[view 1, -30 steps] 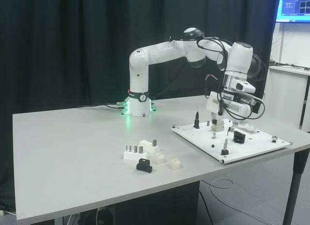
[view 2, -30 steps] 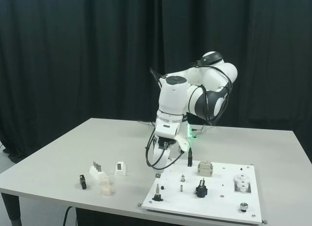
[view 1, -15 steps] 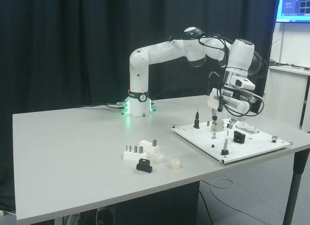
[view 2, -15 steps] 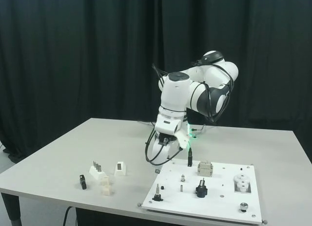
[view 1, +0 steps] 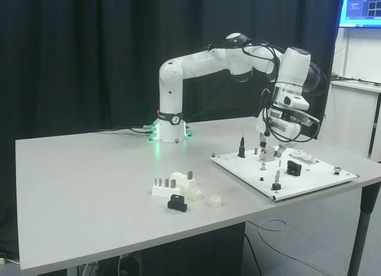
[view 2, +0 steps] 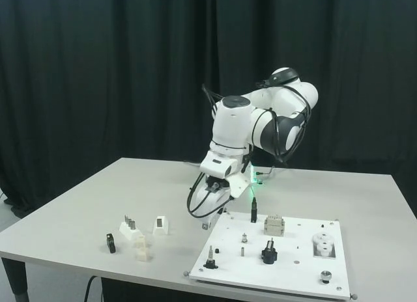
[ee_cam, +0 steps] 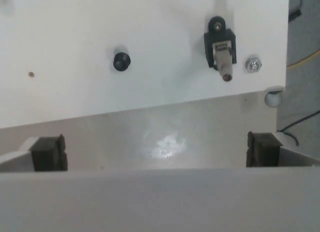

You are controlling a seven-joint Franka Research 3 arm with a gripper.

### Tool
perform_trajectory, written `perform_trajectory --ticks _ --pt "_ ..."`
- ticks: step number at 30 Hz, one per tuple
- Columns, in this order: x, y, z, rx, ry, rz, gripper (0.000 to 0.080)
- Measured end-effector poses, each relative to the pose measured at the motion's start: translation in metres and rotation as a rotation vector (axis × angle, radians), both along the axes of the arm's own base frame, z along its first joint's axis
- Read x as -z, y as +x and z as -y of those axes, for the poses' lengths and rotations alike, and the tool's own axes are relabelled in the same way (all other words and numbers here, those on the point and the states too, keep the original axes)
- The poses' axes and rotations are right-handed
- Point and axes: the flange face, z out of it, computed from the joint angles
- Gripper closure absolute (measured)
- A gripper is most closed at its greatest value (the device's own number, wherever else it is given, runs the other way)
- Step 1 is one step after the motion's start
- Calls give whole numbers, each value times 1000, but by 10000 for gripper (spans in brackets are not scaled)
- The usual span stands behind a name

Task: Pick square peg 4.

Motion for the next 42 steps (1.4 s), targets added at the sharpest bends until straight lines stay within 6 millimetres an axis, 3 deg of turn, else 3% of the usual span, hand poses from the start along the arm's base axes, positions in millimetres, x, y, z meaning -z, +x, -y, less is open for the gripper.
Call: perform_trajectory --ticks 10,19,28,42 --pt "4 -5 13 39 -12 -7 3" --pt "13 -14 37 128 -35 -9 3" --pt "23 -27 67 183 -66 -12 3" --pt "35 -60 130 248 -115 -13 3"
